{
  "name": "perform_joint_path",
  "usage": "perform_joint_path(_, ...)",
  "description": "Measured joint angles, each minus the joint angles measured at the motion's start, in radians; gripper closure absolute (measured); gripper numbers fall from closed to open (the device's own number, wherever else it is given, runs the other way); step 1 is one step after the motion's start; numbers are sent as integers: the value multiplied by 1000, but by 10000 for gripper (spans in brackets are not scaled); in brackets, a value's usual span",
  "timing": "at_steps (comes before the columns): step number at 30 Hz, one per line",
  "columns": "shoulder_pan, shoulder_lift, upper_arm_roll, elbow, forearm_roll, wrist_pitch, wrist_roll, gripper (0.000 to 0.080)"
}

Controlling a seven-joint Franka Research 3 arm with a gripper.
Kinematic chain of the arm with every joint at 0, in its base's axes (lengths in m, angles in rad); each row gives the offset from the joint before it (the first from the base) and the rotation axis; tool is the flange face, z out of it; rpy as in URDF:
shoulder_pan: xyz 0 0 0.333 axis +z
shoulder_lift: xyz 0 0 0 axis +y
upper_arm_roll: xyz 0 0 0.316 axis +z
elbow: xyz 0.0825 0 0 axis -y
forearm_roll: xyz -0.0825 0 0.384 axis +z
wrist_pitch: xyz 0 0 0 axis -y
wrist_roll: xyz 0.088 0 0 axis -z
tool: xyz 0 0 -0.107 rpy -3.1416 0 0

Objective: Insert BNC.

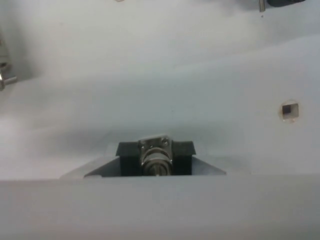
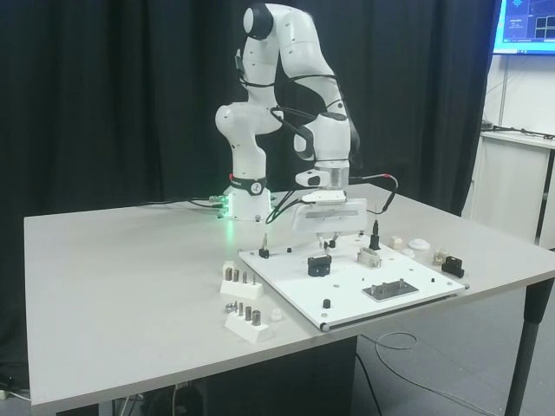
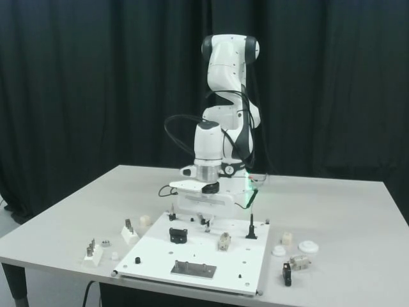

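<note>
In the wrist view a short metal BNC connector [image 1: 156, 157] sits between two black finger pads [image 1: 129, 159], so my gripper [image 1: 156, 165] is shut on it. Below it lies the white board [image 1: 200, 100], with a small square hole [image 1: 289, 110] off to one side. From the room cameras, the gripper [image 2: 328, 238] [image 3: 206, 219] hangs just above the far part of the white board [image 2: 347, 295] [image 3: 153, 252]. A black block [image 2: 319, 264] [image 3: 177, 235] stands on the board just in front of the gripper. The connector itself is too small to make out in the room views.
On the board stand a black post [image 2: 376, 234] [image 3: 252, 229], a small metal part [image 2: 371, 257] [image 3: 223, 241] and a grey metal plate [image 2: 390, 290] [image 3: 193, 269]. White peg holders [image 2: 236, 277] [image 3: 130, 231] sit beside the board. Loose parts [image 2: 449, 262] [image 3: 286, 274] lie on its other side.
</note>
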Motion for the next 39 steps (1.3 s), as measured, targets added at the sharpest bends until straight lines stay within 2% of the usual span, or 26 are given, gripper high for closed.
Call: perform_joint_path(39, 1, -10, 1, -1, 0, -42, 19, 677)
